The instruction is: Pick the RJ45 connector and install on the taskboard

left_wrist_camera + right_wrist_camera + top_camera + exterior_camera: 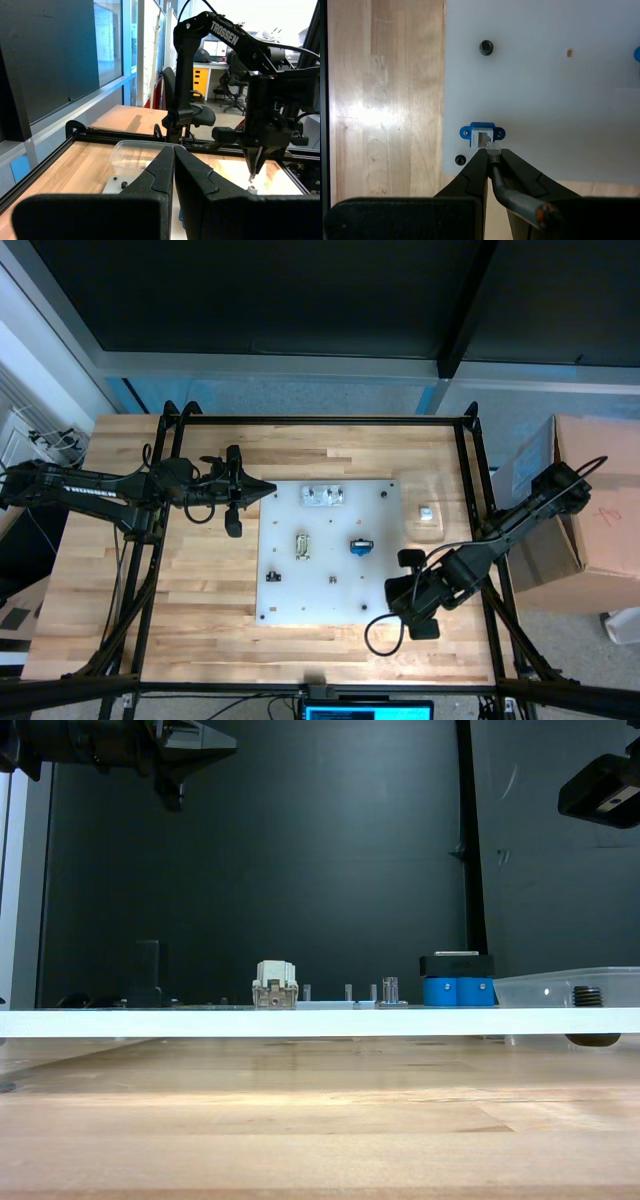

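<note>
Above the bench (pixel 200 620), our right hand (pixel 493 154) pinches the RJ45 connector (pixel 491 146) at its jack (pixel 475 131); any tilt and we jam it. Left hand (pixel 173 155), pressed together, hovers beside the taskboard (pixel 300 590).

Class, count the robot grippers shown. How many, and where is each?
2. The left gripper, shut, hangs above the table beside the board's left edge. The right gripper, shut on the RJ45 connector, holds it at the blue jack's mouth.

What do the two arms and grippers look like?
The left arm and right arm are black, with white TROSSEN lettering and looping black cables. The left gripper, by the board's left edge, and the right gripper, at its right edge, have tapered black fingers.
</note>
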Controlling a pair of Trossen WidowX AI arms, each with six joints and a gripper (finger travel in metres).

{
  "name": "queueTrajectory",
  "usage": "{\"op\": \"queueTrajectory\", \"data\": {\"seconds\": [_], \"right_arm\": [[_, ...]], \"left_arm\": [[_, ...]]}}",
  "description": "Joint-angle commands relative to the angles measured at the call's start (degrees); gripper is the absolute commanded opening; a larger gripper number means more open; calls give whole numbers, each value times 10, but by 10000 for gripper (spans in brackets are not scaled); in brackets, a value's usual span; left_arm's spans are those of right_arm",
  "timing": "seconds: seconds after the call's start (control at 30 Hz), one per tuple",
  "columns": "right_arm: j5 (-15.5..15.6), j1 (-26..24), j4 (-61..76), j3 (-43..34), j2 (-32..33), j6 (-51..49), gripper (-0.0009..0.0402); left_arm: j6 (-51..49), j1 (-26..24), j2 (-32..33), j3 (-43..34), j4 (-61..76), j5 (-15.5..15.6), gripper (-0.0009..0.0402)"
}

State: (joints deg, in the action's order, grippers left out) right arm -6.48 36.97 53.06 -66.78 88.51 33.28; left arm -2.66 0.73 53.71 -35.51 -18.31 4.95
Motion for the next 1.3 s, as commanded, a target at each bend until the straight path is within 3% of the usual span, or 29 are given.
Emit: {"op": "queueTrajectory", "data": {"seconds": [0.03,1.3], "right_arm": [[0,4,-5,-1,1,7,0],[-2,9,-19,3,20,5,0]], "left_arm": [[0,0,0,0,0,0,0],[0,0,0,0,0,0,0]]}}
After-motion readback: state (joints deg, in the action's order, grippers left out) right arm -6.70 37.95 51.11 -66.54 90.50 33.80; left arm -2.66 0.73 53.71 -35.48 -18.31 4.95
